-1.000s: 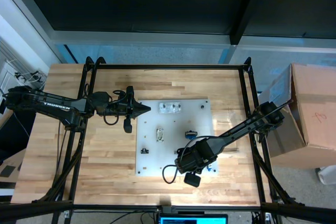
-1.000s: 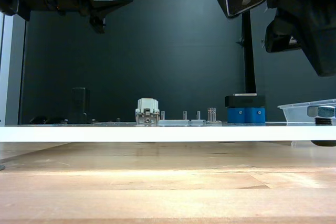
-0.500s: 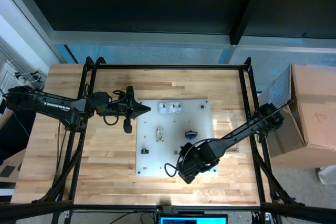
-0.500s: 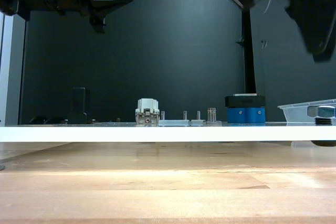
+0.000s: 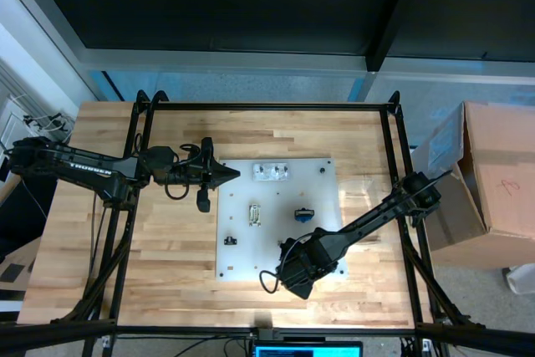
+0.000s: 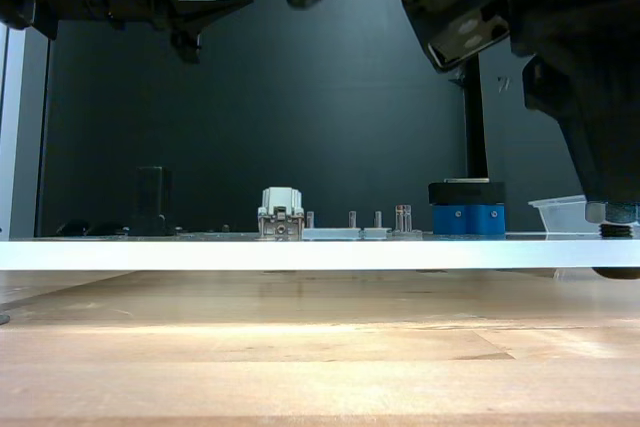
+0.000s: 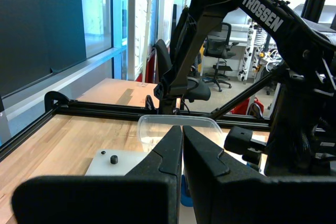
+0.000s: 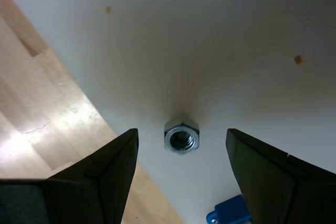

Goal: Unfasten the M12 nut and place it in the container

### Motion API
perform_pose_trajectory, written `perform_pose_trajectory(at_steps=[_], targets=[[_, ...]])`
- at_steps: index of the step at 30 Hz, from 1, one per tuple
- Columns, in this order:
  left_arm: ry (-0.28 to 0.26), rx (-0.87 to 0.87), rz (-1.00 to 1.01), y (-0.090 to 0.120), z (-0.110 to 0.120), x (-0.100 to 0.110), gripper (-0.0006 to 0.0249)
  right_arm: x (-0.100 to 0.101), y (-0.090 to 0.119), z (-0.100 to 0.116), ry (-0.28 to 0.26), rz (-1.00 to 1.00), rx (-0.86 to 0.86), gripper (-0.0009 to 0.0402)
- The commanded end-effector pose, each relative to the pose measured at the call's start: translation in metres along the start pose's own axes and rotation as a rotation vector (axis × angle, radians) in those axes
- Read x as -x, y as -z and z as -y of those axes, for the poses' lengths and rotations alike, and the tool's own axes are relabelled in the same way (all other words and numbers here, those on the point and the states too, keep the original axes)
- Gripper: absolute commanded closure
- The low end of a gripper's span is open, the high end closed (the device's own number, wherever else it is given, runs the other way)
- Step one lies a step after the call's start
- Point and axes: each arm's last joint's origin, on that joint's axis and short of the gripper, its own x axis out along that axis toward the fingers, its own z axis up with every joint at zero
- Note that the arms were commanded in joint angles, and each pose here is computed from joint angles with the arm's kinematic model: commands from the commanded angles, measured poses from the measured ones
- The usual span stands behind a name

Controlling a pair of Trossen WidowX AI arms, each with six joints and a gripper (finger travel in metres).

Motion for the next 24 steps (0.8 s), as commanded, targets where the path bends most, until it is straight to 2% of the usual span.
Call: perform_pose_trajectory(at_steps=[1, 11, 18, 21, 24], targets=[[0.0, 0.0, 0.0, -0.0001, -0.0001, -0.0001, 0.0243, -0.0009, -0.0009, -0.0011, -0.006, 0.012, 0.021, 0.0199], [0.0, 0.0, 0.0, -0.0001, 0.0, -0.0001, 0.0243, -0.0049, -0.0002, 0.0016, 0.006, 0.004, 0.11, 0.0313], [0.0, -0.001, 0.0, -0.0001, 0.0, -0.0001, 0.0243, -0.005, -0.0017, 0.0028, 0.011, 0.01, 0.187, 0.0361], [0.0, 0.0, 0.0, -0.0001, 0.0, -0.0001, 0.0243, -0.0042, -0.0018, 0.0027, 0.006, 0.011, 0.293, 0.0377], [0.0, 0.0, 0.0, -0.0001, 0.0, -0.0001, 0.0243, -0.0025, -0.0016, 0.0031, 0.004, 0.012, 0.486, 0.0389]])
